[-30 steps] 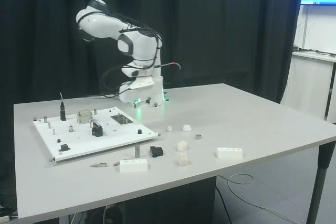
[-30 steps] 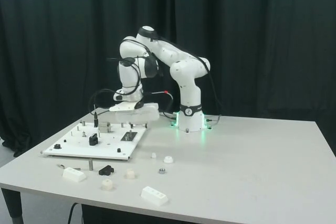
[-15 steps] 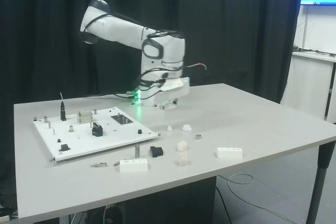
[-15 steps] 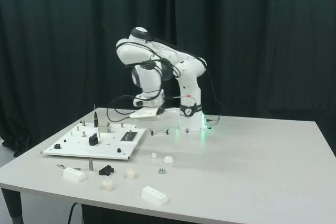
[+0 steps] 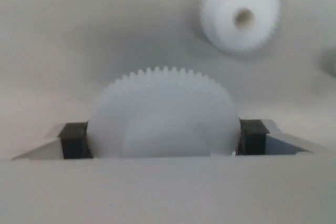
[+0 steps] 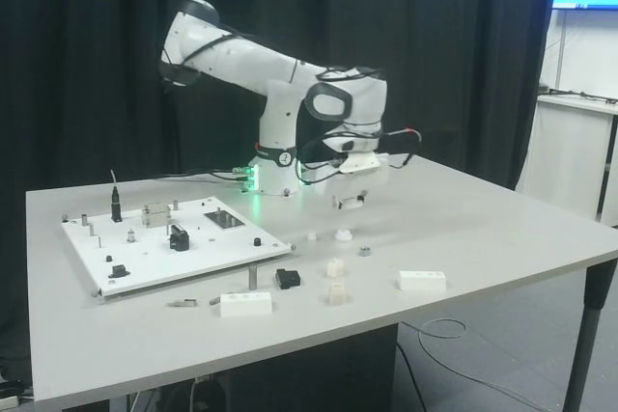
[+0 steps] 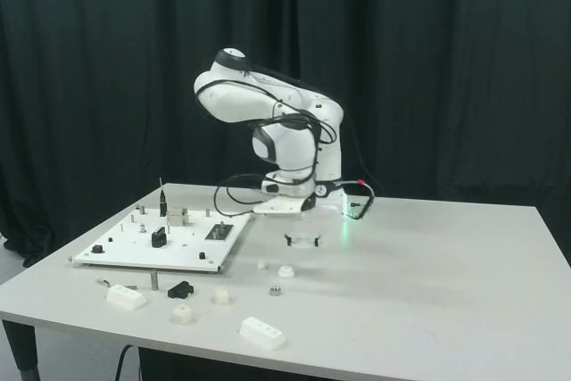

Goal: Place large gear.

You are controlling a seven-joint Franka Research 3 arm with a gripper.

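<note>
In the wrist view a large white gear (image 5: pixel 164 114) with fine teeth sits between two black finger pads (image 5: pixel 73 139), and my gripper (image 5: pixel 164 137) is shut on it. From the room views the gripper (image 6: pixel 350 202) (image 7: pixel 303 240) hangs a little above the grey table, to the right of the white board (image 6: pixel 164 248) (image 7: pixel 178 252). A smaller white gear (image 5: pixel 240 18) (image 6: pixel 342 234) (image 7: pixel 285 271) with a centre hole lies on the table just beyond the gripper.
Loose parts lie near the table's front: two white blocks (image 6: pixel 422 281) (image 6: pixel 245 304), a black part (image 6: pixel 287 278), a small nut (image 6: pixel 365 251) and small white pieces (image 6: pixel 335 267). The board carries pegs and black fittings. The arm's base (image 7: pixel 314 189) stands behind the gripper.
The arm has swung from over the board's far edge to the right, and the gripper now hangs lower, above the loose parts.
</note>
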